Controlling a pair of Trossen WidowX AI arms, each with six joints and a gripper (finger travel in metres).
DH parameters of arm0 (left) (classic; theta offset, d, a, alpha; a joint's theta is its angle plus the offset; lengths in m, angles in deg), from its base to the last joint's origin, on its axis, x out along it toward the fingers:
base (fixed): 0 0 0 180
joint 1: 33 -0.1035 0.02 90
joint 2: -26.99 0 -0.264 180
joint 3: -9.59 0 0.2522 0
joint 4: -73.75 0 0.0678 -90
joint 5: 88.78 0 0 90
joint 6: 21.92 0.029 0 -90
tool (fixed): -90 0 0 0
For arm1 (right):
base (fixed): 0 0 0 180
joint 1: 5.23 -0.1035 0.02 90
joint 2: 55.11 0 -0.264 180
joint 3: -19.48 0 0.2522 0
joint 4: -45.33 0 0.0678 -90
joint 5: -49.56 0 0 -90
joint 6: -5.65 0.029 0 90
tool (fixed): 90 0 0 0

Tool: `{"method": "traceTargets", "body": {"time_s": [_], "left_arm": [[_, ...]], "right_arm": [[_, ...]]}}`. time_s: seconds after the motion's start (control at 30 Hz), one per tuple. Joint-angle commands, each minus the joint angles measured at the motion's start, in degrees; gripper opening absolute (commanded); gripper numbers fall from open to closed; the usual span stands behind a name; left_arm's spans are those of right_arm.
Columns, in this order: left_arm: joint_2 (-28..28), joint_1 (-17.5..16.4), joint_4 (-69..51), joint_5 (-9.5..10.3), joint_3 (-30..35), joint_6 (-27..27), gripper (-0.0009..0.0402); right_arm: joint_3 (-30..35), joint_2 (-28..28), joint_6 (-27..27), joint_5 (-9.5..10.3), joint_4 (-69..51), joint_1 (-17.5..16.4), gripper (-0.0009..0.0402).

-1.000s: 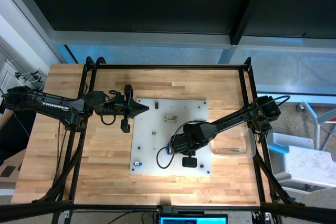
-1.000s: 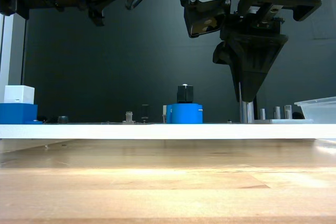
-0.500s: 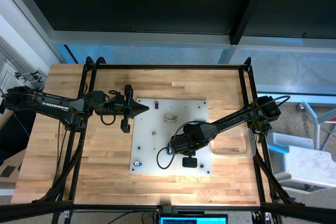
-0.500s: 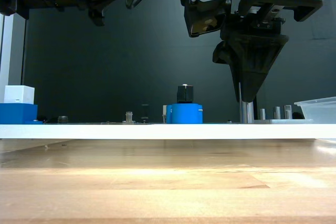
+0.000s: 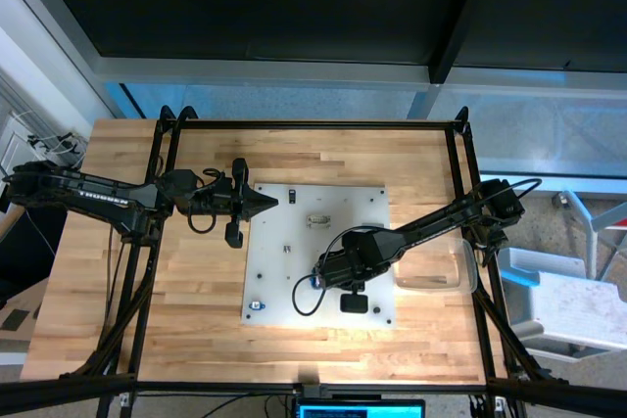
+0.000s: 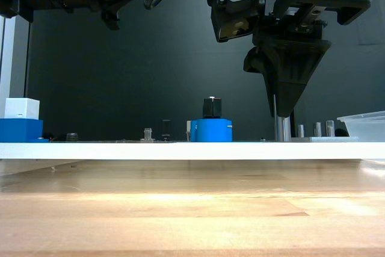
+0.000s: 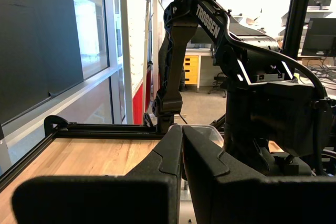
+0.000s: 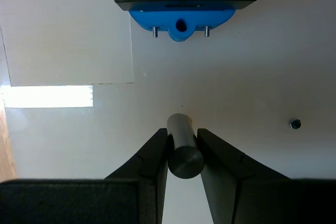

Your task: Pick the 16mm cylinder and place it in the taskboard

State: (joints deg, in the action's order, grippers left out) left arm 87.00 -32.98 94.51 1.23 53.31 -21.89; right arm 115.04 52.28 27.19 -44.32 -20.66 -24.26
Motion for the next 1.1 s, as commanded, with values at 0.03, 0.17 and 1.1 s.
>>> {"method": "traceTargets", "body": {"time_s": [0.03,0.17,1.1], "left_arm": [[0.0,0.0,0.02,0.0,0.0,0.02,0.0],[0.0,0.0,0.02,0.0,0.0,0.02,0.0],[0.0,-0.02,0.02,0.0,0.0,0.02,0.0]], "right_arm": [[0.0,0.02,0.0,-1.31,0.02,-0.09,0.0032],[0.0,0.02,0.02,-1.18,0.04,-0.13,0.0032],[0.0,-0.02,0.48,-0.48,-0.81,-0.87,0.0032]]}}
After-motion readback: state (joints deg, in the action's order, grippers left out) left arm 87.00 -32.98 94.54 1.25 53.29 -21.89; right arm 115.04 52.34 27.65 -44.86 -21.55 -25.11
